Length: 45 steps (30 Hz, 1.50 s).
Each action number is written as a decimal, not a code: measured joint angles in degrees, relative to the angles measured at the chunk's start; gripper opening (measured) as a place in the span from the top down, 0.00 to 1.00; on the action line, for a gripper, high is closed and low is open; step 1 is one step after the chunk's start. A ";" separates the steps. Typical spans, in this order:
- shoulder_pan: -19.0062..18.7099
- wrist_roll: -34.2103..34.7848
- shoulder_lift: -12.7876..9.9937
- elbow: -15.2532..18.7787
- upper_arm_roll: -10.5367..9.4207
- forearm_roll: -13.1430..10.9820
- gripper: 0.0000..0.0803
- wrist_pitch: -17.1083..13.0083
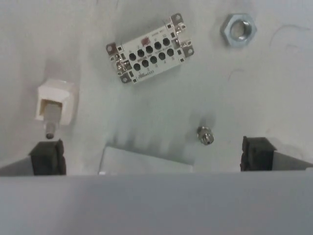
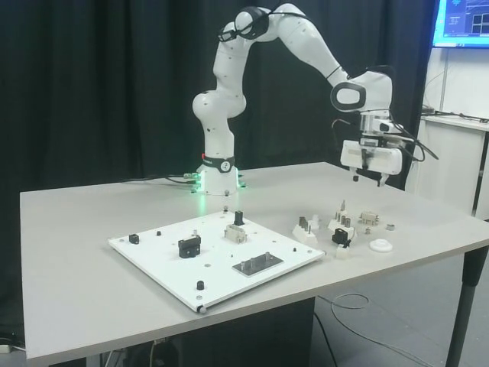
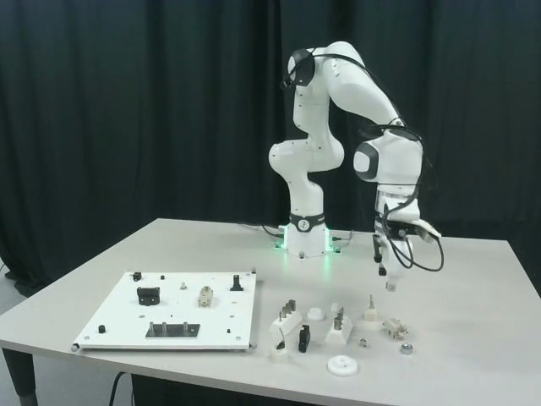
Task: Pick waterproof.
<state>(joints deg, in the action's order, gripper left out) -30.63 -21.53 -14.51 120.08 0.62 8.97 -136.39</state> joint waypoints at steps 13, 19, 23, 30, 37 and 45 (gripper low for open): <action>0.00 -6.15 -4.42 -2.33 -0.75 0.71 0.00 0.26; 0.00 -8.35 -5.82 -3.00 -1.24 0.71 0.00 0.26; 0.00 -8.91 -6.54 -3.36 -1.62 0.71 0.00 0.26; 0.00 -9.99 -7.49 -3.77 -2.16 0.67 0.00 0.26; 0.00 -11.55 -8.46 -4.17 -2.63 0.48 0.00 0.23; 0.00 -13.41 -9.88 -5.09 -2.84 0.38 0.00 0.19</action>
<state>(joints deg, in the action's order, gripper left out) -30.63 -34.93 -24.38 114.99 -2.23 9.36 -136.20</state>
